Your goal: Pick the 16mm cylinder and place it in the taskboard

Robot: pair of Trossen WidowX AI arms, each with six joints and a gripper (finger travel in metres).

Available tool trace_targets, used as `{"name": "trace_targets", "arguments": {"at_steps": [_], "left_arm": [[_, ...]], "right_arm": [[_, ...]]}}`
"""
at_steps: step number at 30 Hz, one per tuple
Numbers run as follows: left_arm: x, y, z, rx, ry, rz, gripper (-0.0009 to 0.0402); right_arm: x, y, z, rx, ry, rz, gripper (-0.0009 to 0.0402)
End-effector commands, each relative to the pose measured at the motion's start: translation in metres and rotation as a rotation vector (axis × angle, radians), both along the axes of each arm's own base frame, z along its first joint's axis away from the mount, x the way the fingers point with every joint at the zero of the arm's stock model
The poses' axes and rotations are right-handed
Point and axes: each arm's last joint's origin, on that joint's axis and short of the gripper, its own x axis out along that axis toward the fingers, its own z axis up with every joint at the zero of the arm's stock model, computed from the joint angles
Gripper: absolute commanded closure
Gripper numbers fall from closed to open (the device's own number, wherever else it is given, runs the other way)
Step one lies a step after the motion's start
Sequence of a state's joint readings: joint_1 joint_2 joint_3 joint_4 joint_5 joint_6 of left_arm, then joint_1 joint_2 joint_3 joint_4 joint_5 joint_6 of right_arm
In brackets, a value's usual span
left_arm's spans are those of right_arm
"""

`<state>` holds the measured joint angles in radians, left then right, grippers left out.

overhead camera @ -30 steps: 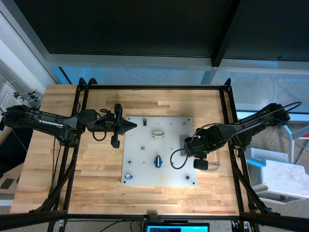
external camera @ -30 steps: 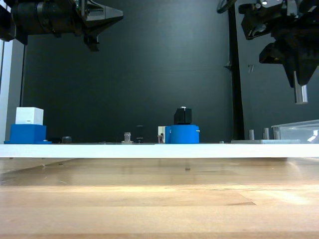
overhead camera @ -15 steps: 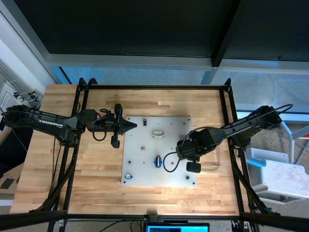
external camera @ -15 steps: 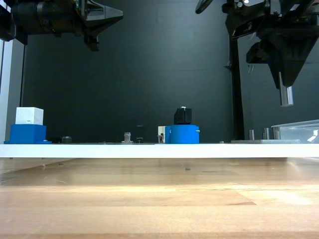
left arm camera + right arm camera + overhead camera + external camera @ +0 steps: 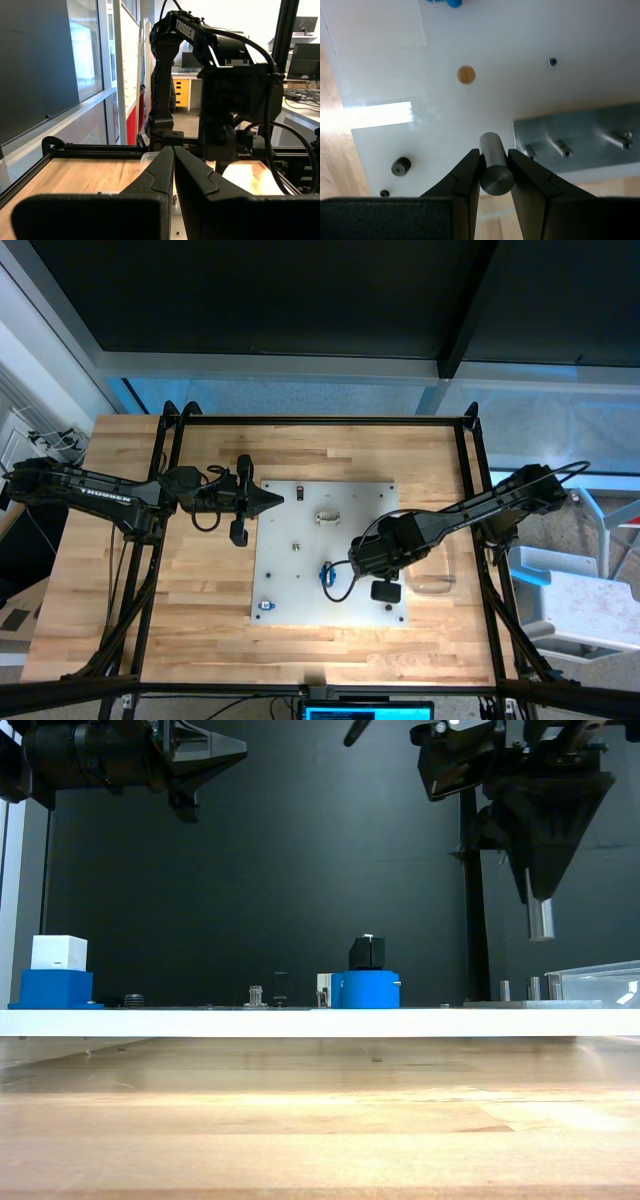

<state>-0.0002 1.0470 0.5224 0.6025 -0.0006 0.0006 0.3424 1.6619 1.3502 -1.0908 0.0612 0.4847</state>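
The 16mm cylinder (image 5: 495, 170) is clamped upright between the fingers of the right gripper (image 5: 538, 903), which hangs in the air over the right part of the taskboard (image 5: 300, 585), to the right of the blue fitting (image 5: 370, 988). The peg's lower end is well clear of the plate. A round hole (image 5: 466, 74) and a grey block (image 5: 570, 137) with small pins are seen on the board beneath it. The left gripper (image 5: 272, 498) is raised over the board's left edge, its fingers pressed together on nothing.

lab with framed wooden workbench (image 5: 200, 580)
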Motion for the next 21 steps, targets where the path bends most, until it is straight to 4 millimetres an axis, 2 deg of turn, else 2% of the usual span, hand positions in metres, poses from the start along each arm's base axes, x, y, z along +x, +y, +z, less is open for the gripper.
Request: {"name": "trace_targets", "arguments": {"at_steps": [1, 9, 21], "left_arm": [[0.000, 0.000, 0.000, 0.000, 0.000, 0.000, 0.0393], [0.000, 0.000, 0.000, 0.000, 0.000, 0.000, 0.0393], [0.000, 0.000, 0.000, 0.000, 0.000, 0.000, 0.0393]], "right_arm": [[0.005, 0.002, -0.005, 0.002, -0.002, -0.001, 0.0377], [0.017, 0.006, -0.014, 0.006, -0.014, -0.001, 0.0377], [0.031, 0.009, -0.016, 0.012, -0.034, -0.002, 0.0377]]}}
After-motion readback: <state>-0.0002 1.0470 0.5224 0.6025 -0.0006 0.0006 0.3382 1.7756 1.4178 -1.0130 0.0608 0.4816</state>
